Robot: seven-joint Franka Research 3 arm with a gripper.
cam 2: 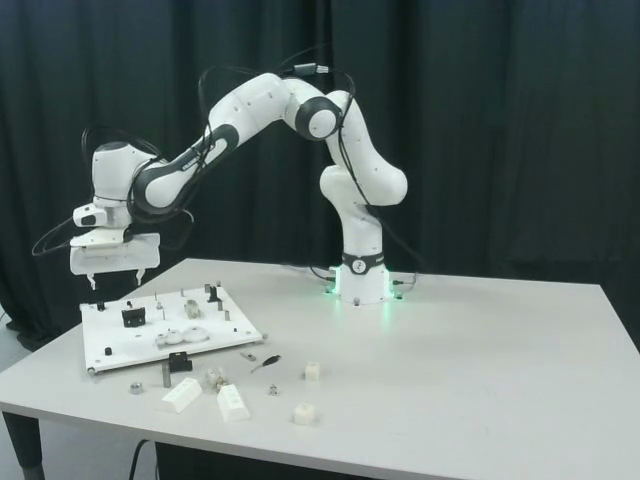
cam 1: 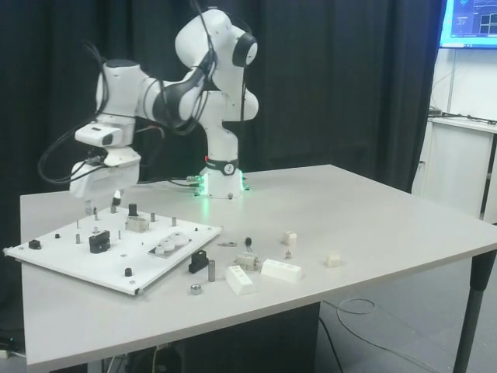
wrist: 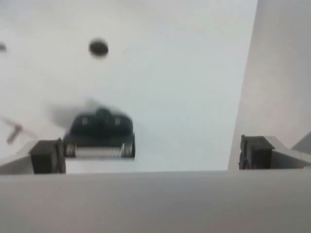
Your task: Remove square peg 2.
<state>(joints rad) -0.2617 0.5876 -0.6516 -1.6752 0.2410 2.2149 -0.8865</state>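
A white board [cam 1: 171, 252] lies on the left part of the grey table [cam 1: 373, 217] and carries several small pegs and parts. My gripper [cam 1: 105, 207] hangs open a little above the board's far left area, nothing between its fingertips [wrist: 46, 155]. In the wrist view a black part on a ribbed metal base [wrist: 99, 131] stands on the board [wrist: 184, 87] close to one fingertip, outside the gap. A black block [cam 1: 99, 242] and a black-topped peg [cam 1: 133, 210] stand near the gripper. I cannot tell which piece is square peg 2. The second room view shows the gripper [cam 2: 110, 275] over the board [cam 2: 215, 335].
A round black hole [wrist: 98, 47] shows in the board. Loose parts lie on the table in front of the board: white blocks [cam 1: 240, 280] [cam 1: 281, 270], a small cube [cam 1: 333, 259], a black piece [cam 1: 199, 262] and a nut [cam 1: 196, 289]. The arm's base [cam 1: 221, 183] glows green behind.
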